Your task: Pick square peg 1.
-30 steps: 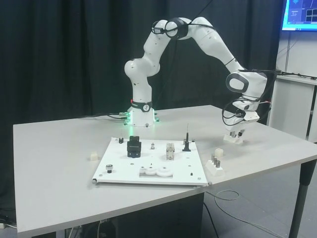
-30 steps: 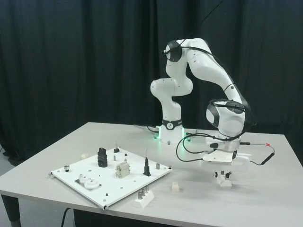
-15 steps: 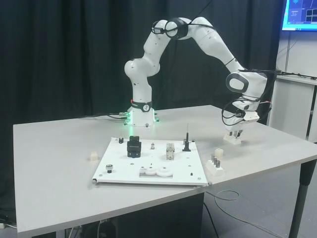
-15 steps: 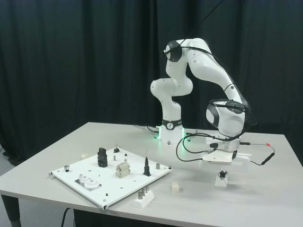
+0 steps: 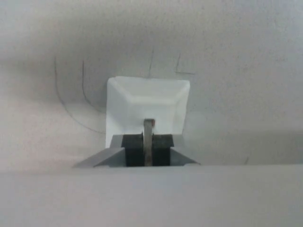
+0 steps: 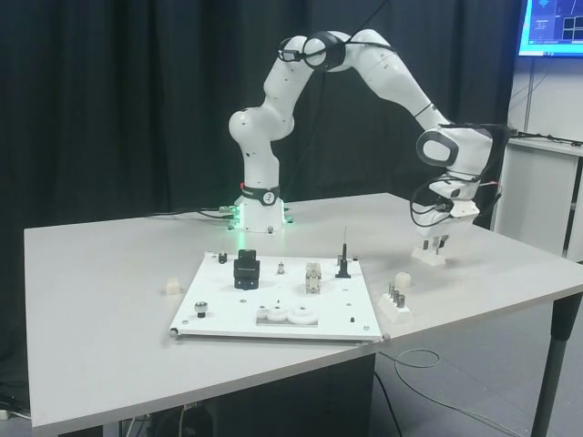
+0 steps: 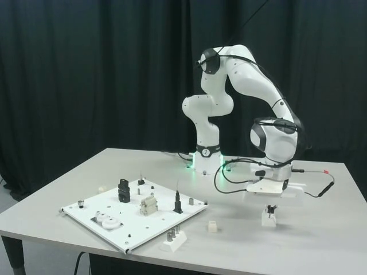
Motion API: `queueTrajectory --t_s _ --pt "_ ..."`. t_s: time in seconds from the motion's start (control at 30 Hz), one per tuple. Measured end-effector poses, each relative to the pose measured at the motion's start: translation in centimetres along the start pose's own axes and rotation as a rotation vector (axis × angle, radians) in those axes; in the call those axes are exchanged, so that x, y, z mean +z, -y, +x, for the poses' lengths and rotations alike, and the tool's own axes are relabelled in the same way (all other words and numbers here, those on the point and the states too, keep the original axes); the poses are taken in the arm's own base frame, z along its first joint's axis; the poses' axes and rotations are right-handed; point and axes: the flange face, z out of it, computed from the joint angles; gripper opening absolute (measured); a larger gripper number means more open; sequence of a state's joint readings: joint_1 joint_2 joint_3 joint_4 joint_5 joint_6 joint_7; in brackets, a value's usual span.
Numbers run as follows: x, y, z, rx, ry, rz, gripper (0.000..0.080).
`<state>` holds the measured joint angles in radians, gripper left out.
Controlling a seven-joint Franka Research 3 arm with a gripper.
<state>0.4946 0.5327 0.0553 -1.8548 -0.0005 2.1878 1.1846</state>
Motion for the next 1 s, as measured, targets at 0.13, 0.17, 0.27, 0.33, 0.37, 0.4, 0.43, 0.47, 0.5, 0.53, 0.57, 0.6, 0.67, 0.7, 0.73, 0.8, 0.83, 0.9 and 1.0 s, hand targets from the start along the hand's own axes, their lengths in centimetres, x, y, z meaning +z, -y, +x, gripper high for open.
queueTrajectory --t_s 0.13,0.17,0.27,0.33,0.37,0.4,0.43,0.47,0.5,0.53,0.57,0.6,0.67,0.7,0.73,0.8,0.83,0.9,1.0 --pt "-1.2 -0.2 0.0 -0.003 -0.003 0.002 0.0033" --pt "-1.6 -0.3 0.0 -0.003 -0.004 0.003 0.0033" --pt "-2.6 -0.6 0.2 0.001 -0.009 0.008 0.0033" --pt "-3.3 -0.7 0.3 0.003 -0.012 0.013 0.0031" --pt "-3.6 -0.8 0.3 0.005 -0.014 0.016 0.0031" --pt "-3.9 -0.9 0.4 0.006 -0.016 0.018 0.0031" --pt "-4.2 -1.0 0.4 0.007 -0.017 0.02 0.0031" --pt "-4.4 -1.0 0.5 0.009 -0.018 0.021 0.0031" --pt "-4.7 -1.1 0.5 0.01 -0.02 0.023 0.0031" --pt "-4.9 -1.2 0.6 0.011 -0.021 0.025 0.0031" --pt "-5.2 -1.3 0.7 0.013 -0.022 0.027 0.0031" --pt "-5.4 -1.3 0.7 0.015 -0.024 0.03 0.0031" --pt "-5.8 -1.5 0.9 0.018 -0.027 0.034 0.0031" --pt "-6.0 -1.5 1.0 0.02 -0.028 0.035 0.0031" --pt "-6.1 -1.6 1.1 0.021 -0.03 0.037 0.0031" --pt "-6.4 -1.7 1.2 0.025 -0.032 0.04 0.0031" --pt "-6.5 -1.8 1.3 0.027 -0.033 0.041 0.0031" --pt "-6.7 -1.9 1.5 0.03 -0.035 0.043 0.0031" --pt "-7.0 -2.1 1.8 0.035 -0.037 0.045 0.0031"
